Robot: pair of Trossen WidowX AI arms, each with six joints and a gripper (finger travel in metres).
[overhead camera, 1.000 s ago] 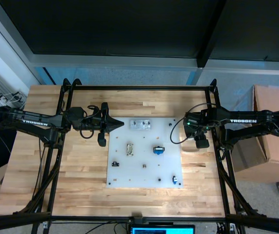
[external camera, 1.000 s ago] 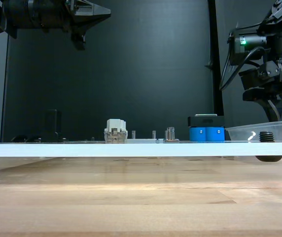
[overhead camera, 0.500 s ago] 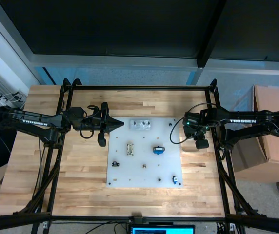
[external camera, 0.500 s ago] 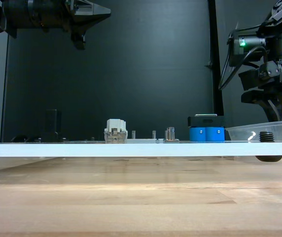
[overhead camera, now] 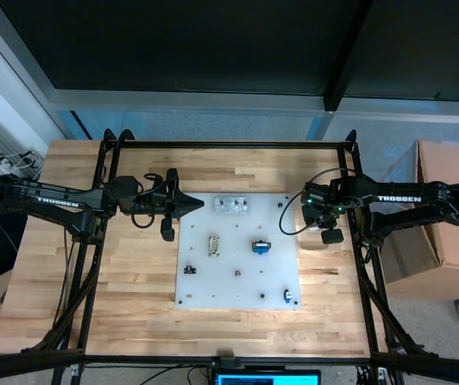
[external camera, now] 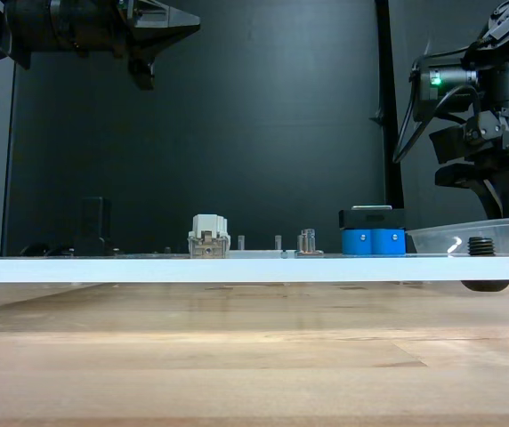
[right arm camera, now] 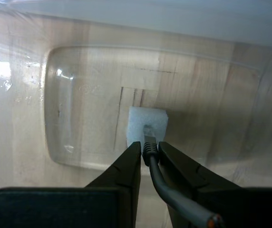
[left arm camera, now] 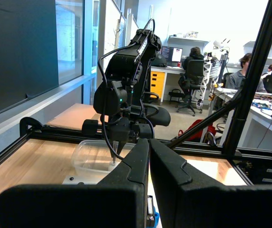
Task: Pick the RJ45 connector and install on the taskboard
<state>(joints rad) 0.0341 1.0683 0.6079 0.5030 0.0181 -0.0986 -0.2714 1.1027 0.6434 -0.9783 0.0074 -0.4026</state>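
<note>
My right gripper is shut on the RJ45 connector, a pale plug with a grey cable running back between the fingers. It hangs just above a clear plastic tray. In the high view the right gripper is off the right edge of the white taskboard. The connector is held clear of the board. My left gripper is shut on nothing and hovers high over the board's left edge, pointing right; its fingers are pressed together.
The board carries a blue block, a white-grey connector housing and small posts. A black screw knob stands near the tray. A black frame surrounds the wooden table, and a cardboard box sits far right.
The right gripper has risen a little above the tray with the connector still in it. The left arm has not moved.
</note>
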